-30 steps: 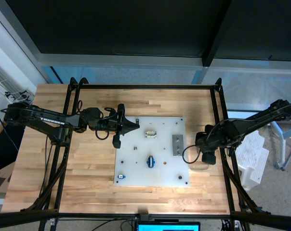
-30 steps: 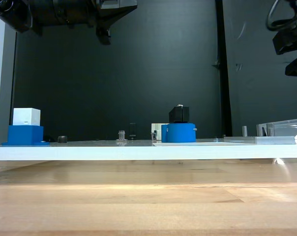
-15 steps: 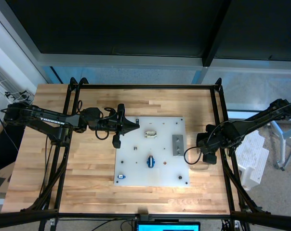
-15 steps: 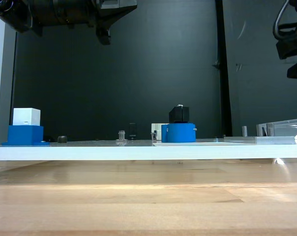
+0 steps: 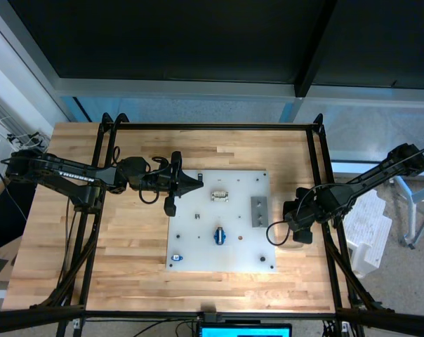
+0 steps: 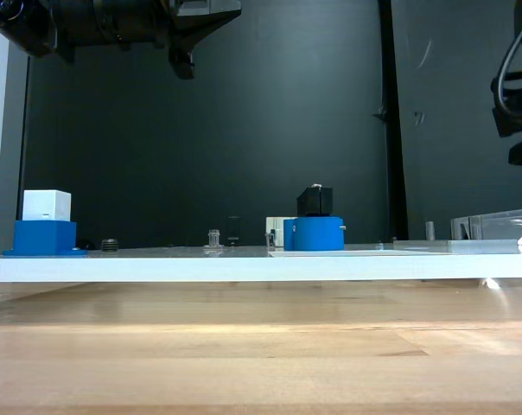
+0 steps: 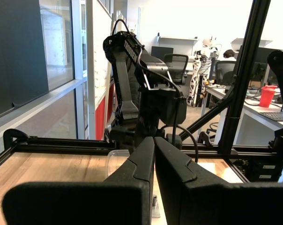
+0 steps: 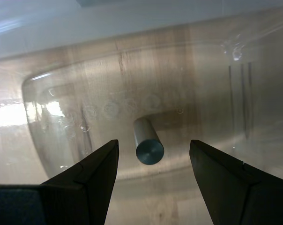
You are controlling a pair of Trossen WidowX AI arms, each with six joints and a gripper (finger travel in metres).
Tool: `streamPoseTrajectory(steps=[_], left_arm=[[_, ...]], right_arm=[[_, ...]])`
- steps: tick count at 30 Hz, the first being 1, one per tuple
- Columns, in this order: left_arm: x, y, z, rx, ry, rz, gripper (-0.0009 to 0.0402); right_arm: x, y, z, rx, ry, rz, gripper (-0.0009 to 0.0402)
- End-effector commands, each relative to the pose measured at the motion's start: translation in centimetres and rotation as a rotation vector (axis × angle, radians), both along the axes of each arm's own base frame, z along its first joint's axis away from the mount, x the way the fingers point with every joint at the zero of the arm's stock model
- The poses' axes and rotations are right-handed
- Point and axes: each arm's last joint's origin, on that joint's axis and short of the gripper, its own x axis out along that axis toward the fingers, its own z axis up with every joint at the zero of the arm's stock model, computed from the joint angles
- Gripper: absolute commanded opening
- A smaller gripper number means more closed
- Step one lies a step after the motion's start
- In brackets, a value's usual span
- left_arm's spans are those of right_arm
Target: Pick the 16mm cylinder and install on the taskboard
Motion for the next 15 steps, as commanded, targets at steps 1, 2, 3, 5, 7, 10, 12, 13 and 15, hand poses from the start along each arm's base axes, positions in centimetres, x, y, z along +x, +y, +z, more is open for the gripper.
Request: streamPoseTrajectory(steps=[1,2,3,5,7,10,12,13,15], left_arm=[[0.0,0.0,0.01,0.0,0.0,0.0,0.0],[0.0,0.0,0.01,0.0,0.0,0.0,0.0],[0.0,0.01,0.01,0.0,0.0,0.0,0.0],[0.0,0.0,0.01,0.0,0.0,0.0,0.0],[0.0,0.0,0.01,0.0,0.0,0.0,0.0],[0.0,0.0,0.01,0.0,0.0,0.0,0.0],[0.0,0.01,0.01,0.0,0.0,0.0,0.0],[0.0,0.0,0.01,0.0,0.0,0.0,0.0],[0.0,0.01,0.01,0.0,0.0,0.0,0.0]], right_arm=[[-0.03,0.02,-0.49,0.004,-0.006,0.004,0.0209],[-0.06,0.0,-0.62,0.005,-0.007,0.004,0.0208],[-0.09,-0.01,-0.76,0.005,-0.006,0.004,0.0206],[-0.13,-0.02,-0.97,0.005,-0.007,0.004,0.0202],[-0.1,0.0,-1.06,0.004,-0.005,0.004,0.0196],[-0.08,0.03,-1.07,0.004,-0.006,0.006,0.0185],[-0.04,0.05,-1.07,0.006,-0.01,0.005,0.0177],[-0.03,0.06,-1.04,0.007,-0.011,0.005,0.0172],[-0.01,0.07,-0.99,0.007,-0.011,0.006,0.016]])
